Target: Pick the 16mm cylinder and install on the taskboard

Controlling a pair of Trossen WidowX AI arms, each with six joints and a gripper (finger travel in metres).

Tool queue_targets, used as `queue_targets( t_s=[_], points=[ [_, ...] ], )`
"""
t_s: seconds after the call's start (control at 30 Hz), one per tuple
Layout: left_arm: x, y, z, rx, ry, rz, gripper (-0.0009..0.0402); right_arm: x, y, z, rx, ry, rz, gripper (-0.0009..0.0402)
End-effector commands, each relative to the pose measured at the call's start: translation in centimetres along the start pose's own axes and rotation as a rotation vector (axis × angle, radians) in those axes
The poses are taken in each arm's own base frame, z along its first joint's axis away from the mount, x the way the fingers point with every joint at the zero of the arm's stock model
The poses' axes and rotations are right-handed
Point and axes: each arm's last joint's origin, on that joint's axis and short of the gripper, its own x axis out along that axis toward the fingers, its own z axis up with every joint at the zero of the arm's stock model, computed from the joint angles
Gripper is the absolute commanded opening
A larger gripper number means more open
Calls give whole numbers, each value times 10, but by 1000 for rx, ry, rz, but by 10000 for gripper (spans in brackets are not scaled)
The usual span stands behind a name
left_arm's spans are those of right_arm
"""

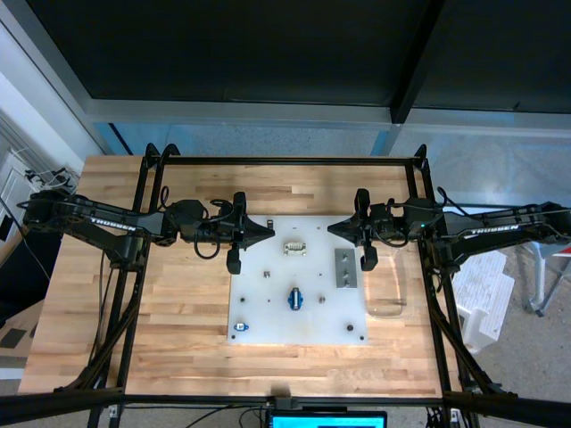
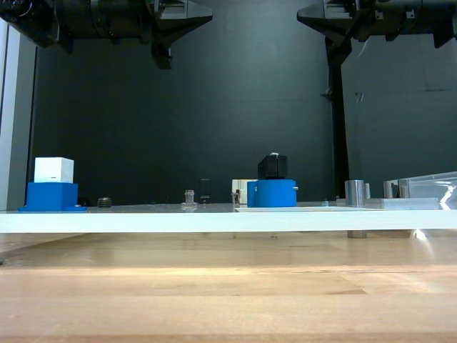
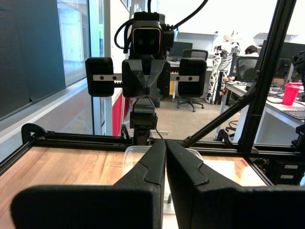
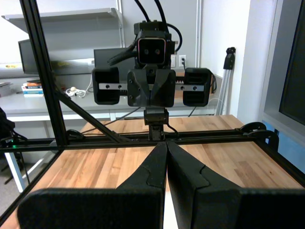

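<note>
Left gripper (image 1: 270,232): fingers pressed together, no gap between the tips, nothing held. You see the same in the left wrist view (image 3: 165,155), where the two black fingers (image 3: 147,167) meet along one seam. It hangs high over the board (image 1: 268,334), well left of the grey block (image 1: 345,267) and a little beyond its far end. It touches nothing.

Right gripper (image 1: 330,229): also fully closed and empty. In the right wrist view (image 4: 167,155) the tips meet with no gap. It sits just beyond the block's far end, slightly to its left, pointing at the left gripper. The low view puts both grippers, left (image 2: 211,13) and right (image 2: 300,13), far above the board's edge (image 2: 143,220).

Cylinder (image 1: 320,300): a small silvery peg standing on the board, near the block's near-left corner, between the block and the blue fitting (image 1: 295,299). It lies nearer you than either gripper, well apart from both and closer to the right one. I can't pick it out for certain in the low view.

The clear tray (image 1: 393,308) lies right of the block, off the board.
</note>
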Motion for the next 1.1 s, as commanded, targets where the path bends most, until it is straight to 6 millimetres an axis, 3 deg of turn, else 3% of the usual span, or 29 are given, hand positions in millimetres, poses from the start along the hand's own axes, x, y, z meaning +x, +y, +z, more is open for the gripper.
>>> queue_targets(
  t_s=[0.03,1.1],
  points=[
    [0,0,0,0,0,0,0,0,0,0,2,0,-1,0],
    [0,0,0,0,-1,0,0,0,0,-3,1,34,-2,0]
  ],
)
